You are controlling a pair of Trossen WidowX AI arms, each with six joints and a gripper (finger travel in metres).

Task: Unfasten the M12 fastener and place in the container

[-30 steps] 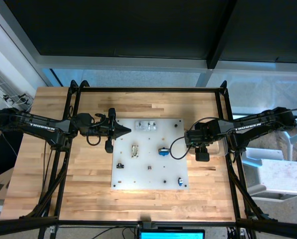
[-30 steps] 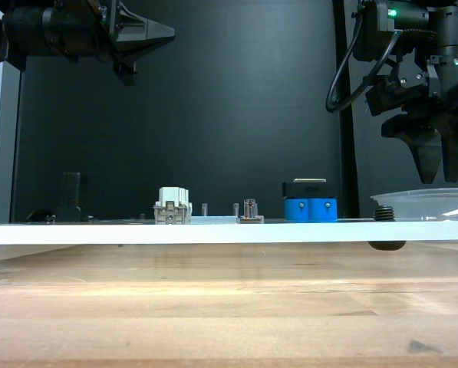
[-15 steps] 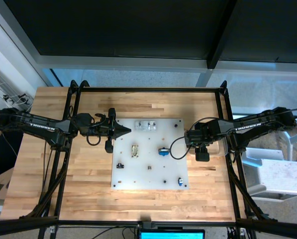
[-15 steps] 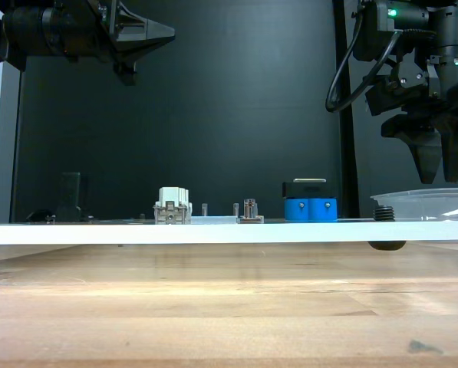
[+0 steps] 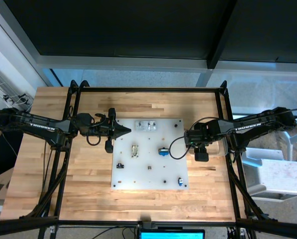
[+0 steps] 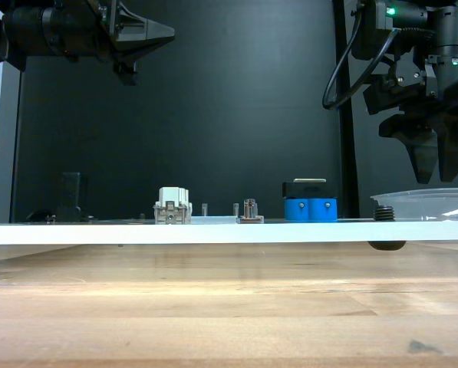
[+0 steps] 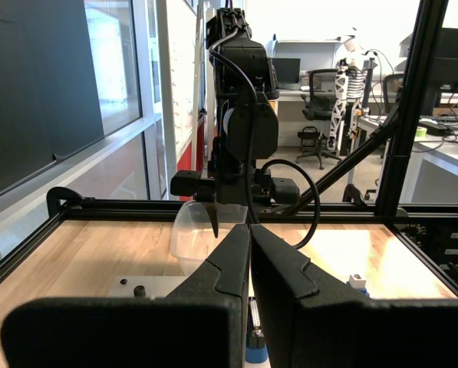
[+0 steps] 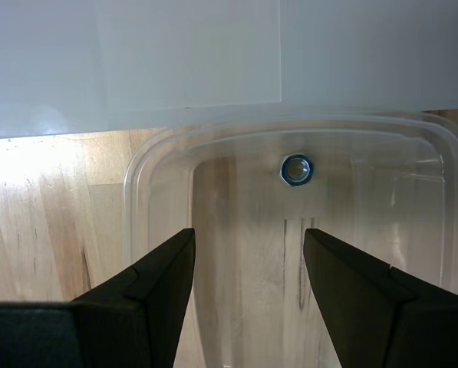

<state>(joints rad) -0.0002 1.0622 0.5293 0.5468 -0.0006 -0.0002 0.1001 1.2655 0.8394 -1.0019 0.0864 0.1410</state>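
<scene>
Room dark behind table [image 5: 88, 189]; pale wood top, white board [image 5: 138, 174] centred. Container [image 8: 136, 184] beside board's right edge, mostly hidden under right gripper [image 8: 248, 238] in high view. Right jaws wide apart, empty, hanging above container. Left gripper [image 7: 250, 230] high over board's left edge, jaws together, empty. Stud [image 6: 382, 214] bare, ribs showing. Nut [image 8: 297, 169] loose on container floor.

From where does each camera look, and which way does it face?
High: above near edge, facing down at the board; left arm, right arm show.
Low: table height, facing level; left gripper high at left, right gripper over the container.
Left wrist: on its arm, facing the right arm; shut fingers show.
Right wrist: facing down into the container, nut inside; open fingers show.
Shared: low and right wrist show the container.
</scene>
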